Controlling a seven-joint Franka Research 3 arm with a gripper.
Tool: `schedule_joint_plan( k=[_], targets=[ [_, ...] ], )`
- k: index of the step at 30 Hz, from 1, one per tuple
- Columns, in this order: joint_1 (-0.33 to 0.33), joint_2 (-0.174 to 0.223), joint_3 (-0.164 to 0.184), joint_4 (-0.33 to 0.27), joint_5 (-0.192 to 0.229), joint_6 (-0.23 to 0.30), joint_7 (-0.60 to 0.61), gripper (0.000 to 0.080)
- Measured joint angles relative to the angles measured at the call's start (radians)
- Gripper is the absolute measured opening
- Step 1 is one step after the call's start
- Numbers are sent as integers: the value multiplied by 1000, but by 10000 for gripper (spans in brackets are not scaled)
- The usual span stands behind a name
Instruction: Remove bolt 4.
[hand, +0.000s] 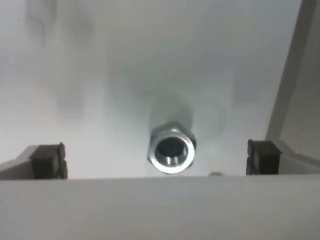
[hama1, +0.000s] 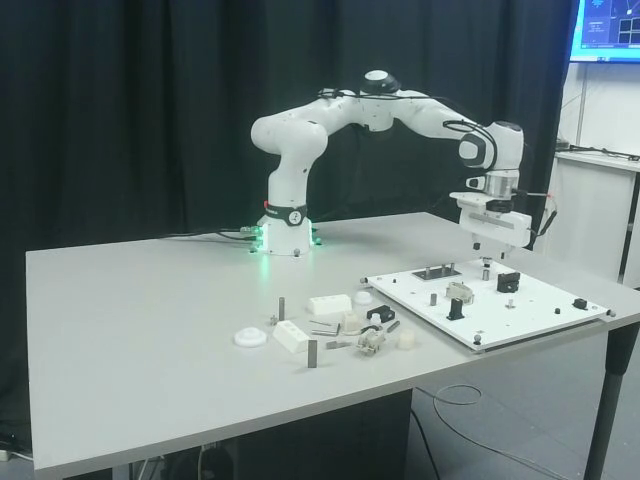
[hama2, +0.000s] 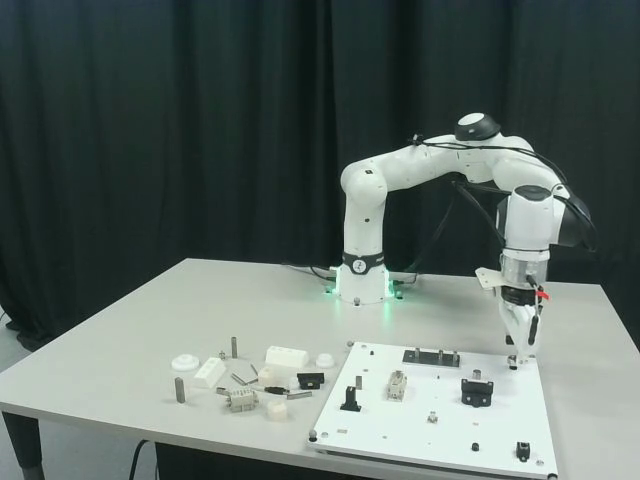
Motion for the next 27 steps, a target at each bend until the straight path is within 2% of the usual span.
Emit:
schedule_joint_plan(
  k=[27],
  targets=[
    [51,0,33,-47,0,73,4,800]
  ],
)
